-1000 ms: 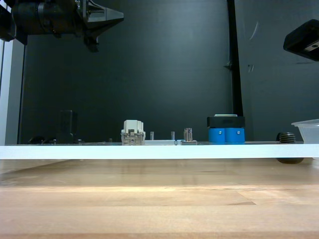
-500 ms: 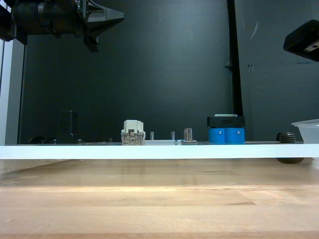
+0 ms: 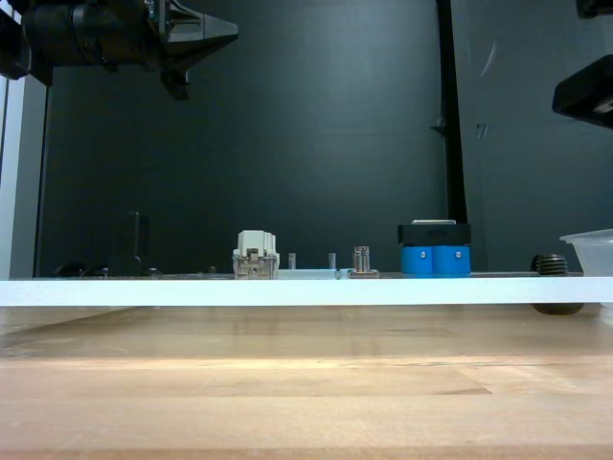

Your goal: Pick the RJ45 connector and install on taskboard

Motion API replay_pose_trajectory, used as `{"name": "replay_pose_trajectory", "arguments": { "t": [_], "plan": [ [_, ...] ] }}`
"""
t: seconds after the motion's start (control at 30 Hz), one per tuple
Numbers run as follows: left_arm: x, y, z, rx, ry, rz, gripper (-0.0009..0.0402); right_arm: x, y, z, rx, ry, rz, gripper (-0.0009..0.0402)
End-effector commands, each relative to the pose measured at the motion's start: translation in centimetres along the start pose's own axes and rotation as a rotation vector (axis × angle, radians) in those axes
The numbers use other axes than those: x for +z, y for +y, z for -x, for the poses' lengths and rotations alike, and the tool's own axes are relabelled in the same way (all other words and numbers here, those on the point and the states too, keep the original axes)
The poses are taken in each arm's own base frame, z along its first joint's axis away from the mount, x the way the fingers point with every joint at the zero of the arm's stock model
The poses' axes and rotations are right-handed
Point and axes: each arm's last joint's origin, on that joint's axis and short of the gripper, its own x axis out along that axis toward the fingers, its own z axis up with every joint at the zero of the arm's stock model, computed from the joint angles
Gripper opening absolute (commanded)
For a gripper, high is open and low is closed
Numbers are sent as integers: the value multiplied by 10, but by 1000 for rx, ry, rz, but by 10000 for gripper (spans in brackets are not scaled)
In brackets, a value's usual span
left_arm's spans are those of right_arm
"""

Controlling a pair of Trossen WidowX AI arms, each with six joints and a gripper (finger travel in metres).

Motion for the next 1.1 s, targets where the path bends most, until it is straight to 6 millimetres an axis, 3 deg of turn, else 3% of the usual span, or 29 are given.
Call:
{"name": "replay_pose_trajectory", "arguments": {
  "t": [0.03,0.33,0.77,1.1],
  "plan": [
    [0,0,0,0,0,0,0,3,0,5,6,-35,-9,61],
    [0,0,0,0,0,0,0,3,-2,15,17,-50,-12,92],
    [0,0,0,0,0,0,0,-4,-17,57,65,-106,-28,166],
    [0,0,0,0,0,0,0,-8,-27,74,78,-133,-12,153]
  ]
}}
